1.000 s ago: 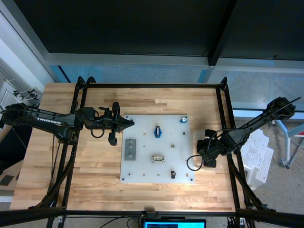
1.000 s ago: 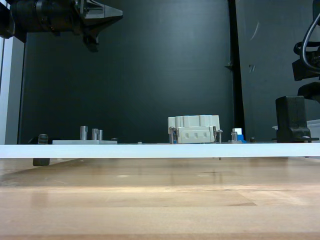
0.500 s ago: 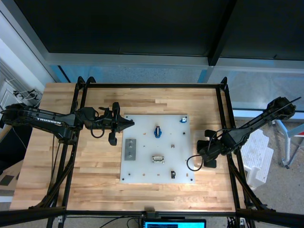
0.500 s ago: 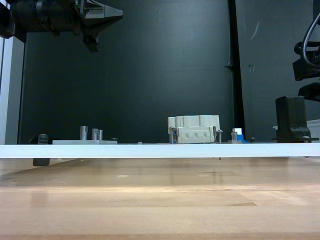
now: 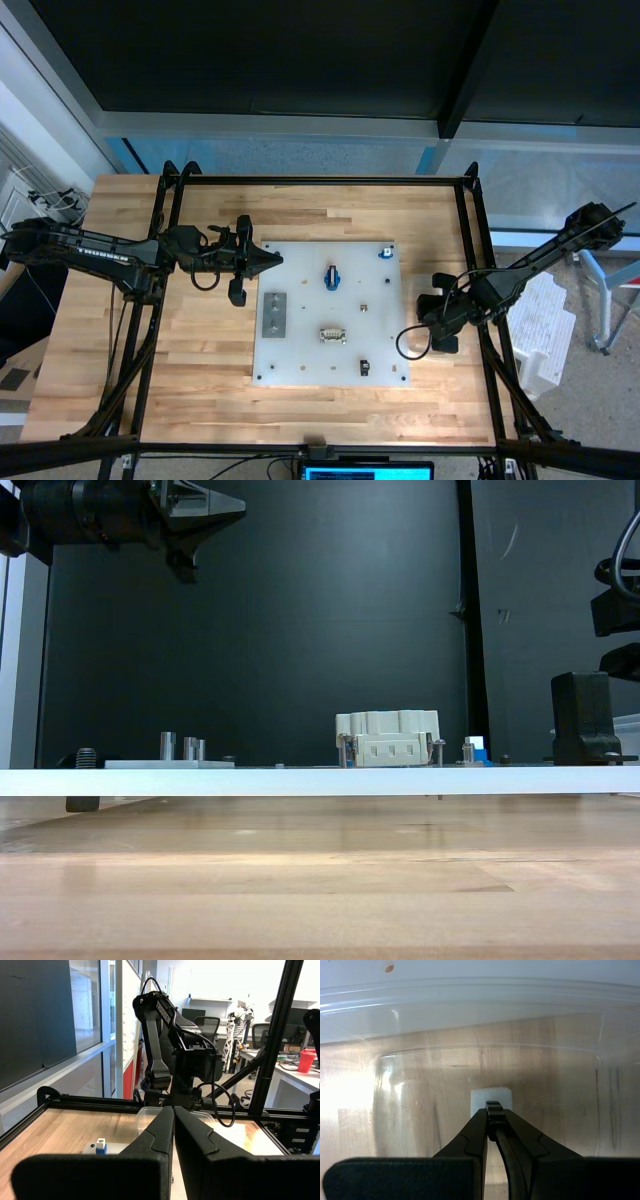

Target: Pick the USB connector and install on taskboard

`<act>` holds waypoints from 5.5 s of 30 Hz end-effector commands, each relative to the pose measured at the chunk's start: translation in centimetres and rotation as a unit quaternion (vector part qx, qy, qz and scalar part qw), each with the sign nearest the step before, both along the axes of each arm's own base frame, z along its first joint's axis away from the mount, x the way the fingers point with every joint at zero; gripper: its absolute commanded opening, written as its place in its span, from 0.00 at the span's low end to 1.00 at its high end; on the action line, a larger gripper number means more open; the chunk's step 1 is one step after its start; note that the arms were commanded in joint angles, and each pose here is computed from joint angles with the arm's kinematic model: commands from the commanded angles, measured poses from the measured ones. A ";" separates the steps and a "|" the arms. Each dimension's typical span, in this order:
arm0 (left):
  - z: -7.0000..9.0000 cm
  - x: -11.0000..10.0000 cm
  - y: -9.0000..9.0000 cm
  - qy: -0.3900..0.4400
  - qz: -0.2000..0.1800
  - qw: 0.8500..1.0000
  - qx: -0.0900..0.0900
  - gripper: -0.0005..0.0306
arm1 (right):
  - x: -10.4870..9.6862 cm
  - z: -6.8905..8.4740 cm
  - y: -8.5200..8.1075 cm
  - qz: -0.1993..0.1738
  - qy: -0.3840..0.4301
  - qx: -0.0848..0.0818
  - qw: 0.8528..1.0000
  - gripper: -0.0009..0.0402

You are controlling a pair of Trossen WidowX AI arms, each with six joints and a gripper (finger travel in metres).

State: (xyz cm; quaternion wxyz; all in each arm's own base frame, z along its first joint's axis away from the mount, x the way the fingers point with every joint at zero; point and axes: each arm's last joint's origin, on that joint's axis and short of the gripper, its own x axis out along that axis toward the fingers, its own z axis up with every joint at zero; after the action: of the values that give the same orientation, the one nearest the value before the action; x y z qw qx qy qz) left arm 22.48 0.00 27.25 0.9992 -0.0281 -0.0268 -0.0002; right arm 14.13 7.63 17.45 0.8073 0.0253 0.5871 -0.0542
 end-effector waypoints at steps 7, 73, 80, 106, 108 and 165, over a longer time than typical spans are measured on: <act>0.0 0.0 0.0 0.000 0.000 1.000 0.000 0.02 | -0.5 0.3 -0.2 0.002 -0.017 0.003 1.000 0.02; 0.0 0.0 0.0 0.000 0.000 1.000 0.000 0.02 | 12.4 8.7 9.6 0.032 -0.031 -0.002 0.999 0.02; 0.0 0.0 0.0 0.000 0.000 1.000 0.000 0.02 | 13.9 8.3 10.6 0.031 -0.026 0.000 0.999 0.02; 0.0 0.0 0.0 0.000 0.000 1.000 0.000 0.02 | 16.4 7.0 11.9 0.039 -0.009 0.000 0.999 0.02; 0.0 0.0 0.0 0.000 0.000 1.000 0.000 0.02 | 16.4 6.9 11.9 0.039 -0.007 -0.001 0.999 0.02; 0.0 0.0 0.0 0.000 0.000 1.000 0.000 0.02 | 16.3 4.3 11.9 0.061 0.006 -0.004 0.998 0.02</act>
State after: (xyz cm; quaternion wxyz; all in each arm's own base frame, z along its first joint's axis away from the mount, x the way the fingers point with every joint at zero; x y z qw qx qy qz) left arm 22.48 0.00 27.25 0.9992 -0.0283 -0.0268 -0.0004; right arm 30.43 19.56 22.15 0.8096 -0.0118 0.5868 -0.0088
